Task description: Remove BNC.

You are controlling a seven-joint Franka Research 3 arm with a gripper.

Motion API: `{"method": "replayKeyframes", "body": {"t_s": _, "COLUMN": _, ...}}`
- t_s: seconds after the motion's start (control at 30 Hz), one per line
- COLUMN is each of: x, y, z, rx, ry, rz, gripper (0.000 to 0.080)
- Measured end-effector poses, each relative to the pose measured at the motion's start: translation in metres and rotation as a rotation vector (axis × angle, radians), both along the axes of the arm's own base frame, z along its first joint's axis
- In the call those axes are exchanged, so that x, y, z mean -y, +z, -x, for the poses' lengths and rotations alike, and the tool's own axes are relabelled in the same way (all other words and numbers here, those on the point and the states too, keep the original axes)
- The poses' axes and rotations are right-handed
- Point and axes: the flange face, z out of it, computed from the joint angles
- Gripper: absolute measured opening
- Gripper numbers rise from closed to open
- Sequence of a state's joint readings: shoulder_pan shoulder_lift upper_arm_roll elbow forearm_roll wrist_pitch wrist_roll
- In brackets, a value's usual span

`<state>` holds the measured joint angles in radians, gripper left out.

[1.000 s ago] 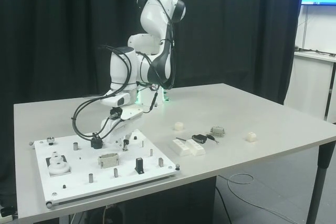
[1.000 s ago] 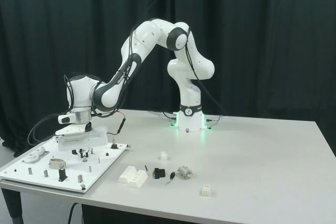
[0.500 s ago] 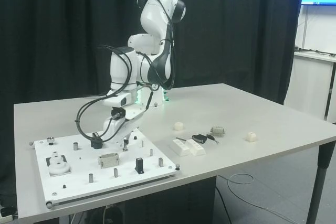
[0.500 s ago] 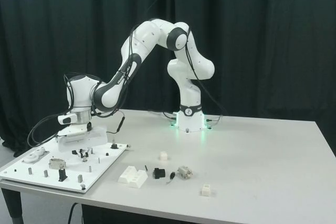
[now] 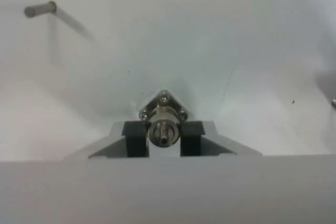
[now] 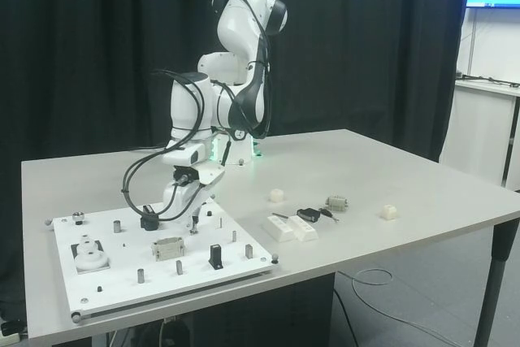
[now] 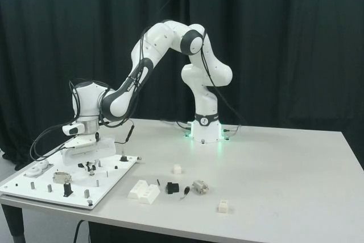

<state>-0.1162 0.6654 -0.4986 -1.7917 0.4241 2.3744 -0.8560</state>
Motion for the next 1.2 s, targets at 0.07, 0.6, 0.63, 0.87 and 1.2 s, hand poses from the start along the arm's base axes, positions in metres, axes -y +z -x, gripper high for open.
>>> {"method": "replayKeyframes", "body": {"t_s": 0.07, "x": 0.0, "y": 0.0, "z": 0.0, "rx": 0.0, "ry": 0.002, "rz": 0.0, "gripper": 0.0124}}
{"method": "replayKeyframes", "body": {"t_s": 0.6, "x": 0.0, "y": 0.001, "z": -0.001, "rx": -0.004, "ry": 0.011, "rz": -0.001, "gripper": 0.0124}}
{"method": "replayKeyframes", "body": {"t_s": 0.63, "x": 0.0, "y": 0.002, "z": -0.001, "rx": -0.004, "ry": 0.012, "rz": -0.002, "gripper": 0.0124}}
{"method": "replayKeyframes", "body": {"t_s": 0.87, "x": 0.002, "y": 0.008, "z": -0.002, "rx": -0.011, "ry": 0.018, "rz": -0.007, "gripper": 0.0124}}
{"method": "replayKeyframes", "body": {"t_s": 1.2, "x": 0.012, "y": 0.033, "z": 0.002, "rx": -0.027, "ry": 0.017, "rz": -0.013, "gripper": 0.0124}}
